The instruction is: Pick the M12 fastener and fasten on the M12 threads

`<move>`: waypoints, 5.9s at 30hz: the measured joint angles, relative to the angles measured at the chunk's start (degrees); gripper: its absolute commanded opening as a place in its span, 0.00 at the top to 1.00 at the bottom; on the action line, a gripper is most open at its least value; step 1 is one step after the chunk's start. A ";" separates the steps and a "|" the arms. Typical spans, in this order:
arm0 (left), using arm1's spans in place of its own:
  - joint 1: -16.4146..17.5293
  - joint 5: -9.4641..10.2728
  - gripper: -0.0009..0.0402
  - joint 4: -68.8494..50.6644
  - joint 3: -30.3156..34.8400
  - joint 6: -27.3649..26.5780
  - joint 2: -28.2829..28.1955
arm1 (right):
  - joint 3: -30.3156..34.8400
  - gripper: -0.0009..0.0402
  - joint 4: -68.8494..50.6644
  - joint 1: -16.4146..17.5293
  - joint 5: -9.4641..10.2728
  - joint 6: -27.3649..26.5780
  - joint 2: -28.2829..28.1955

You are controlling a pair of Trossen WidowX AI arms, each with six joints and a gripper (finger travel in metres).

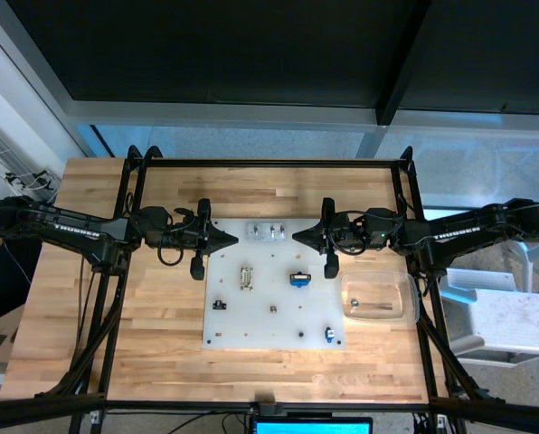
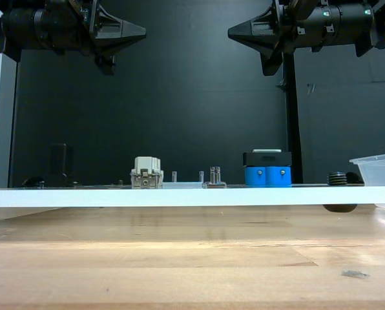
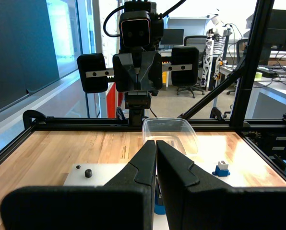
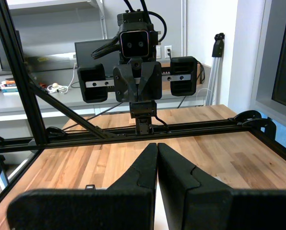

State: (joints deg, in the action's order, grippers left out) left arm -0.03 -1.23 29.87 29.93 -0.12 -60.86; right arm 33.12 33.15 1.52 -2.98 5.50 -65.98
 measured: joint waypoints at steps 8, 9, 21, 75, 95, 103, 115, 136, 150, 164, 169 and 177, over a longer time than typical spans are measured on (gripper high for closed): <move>0.02 0.00 0.98 -0.02 0.00 0.00 0.00 | -0.02 0.98 0.04 -0.02 0.00 0.00 0.00; 0.02 0.00 0.98 0.00 0.02 0.02 0.00 | 0.00 0.98 0.04 -0.02 0.02 0.02 0.00; 0.02 0.00 0.98 -0.02 0.02 0.00 0.00 | 0.04 0.98 0.09 0.00 0.02 0.04 0.00; 0.02 0.00 0.98 -0.02 0.00 0.00 0.00 | 27.89 0.98 -101.13 15.54 3.74 -24.06 -5.11; 0.02 -0.02 0.98 0.00 0.02 0.02 0.00 | 27.65 0.76 -99.45 23.06 2.51 -20.83 -14.49; 0.02 -0.02 0.98 -0.02 0.00 0.00 0.00 | 26.23 0.64 -98.16 24.20 2.49 -20.87 -16.55; 0.02 0.00 0.98 -0.04 0.02 0.00 0.00 | 22.12 0.51 -92.35 25.83 2.36 -21.03 -16.85; 0.02 0.00 0.98 -0.07 0.02 0.02 0.00 | 16.70 0.45 -85.72 26.75 0.48 -22.99 -19.15; 0.02 -0.02 0.98 0.00 0.02 0.02 0.00 | 14.40 0.45 -82.16 26.82 -0.48 -22.99 -19.98; 0.02 -0.02 0.98 -0.02 0.02 0.02 0.00 | 13.62 0.45 -79.01 26.86 0.00 -22.97 -21.68; 0.02 0.00 0.98 0.00 0.02 0.00 0.00 | 12.63 0.45 -78.51 26.86 0.07 -22.97 -21.68; 0.02 0.00 0.98 0.00 0.02 0.02 0.00 | 11.39 0.45 -76.52 26.82 0.24 -22.93 -21.66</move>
State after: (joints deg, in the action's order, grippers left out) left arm -0.01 -1.23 29.87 29.95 -0.10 -60.86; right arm 44.51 -43.38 28.34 -2.74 -17.43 -87.64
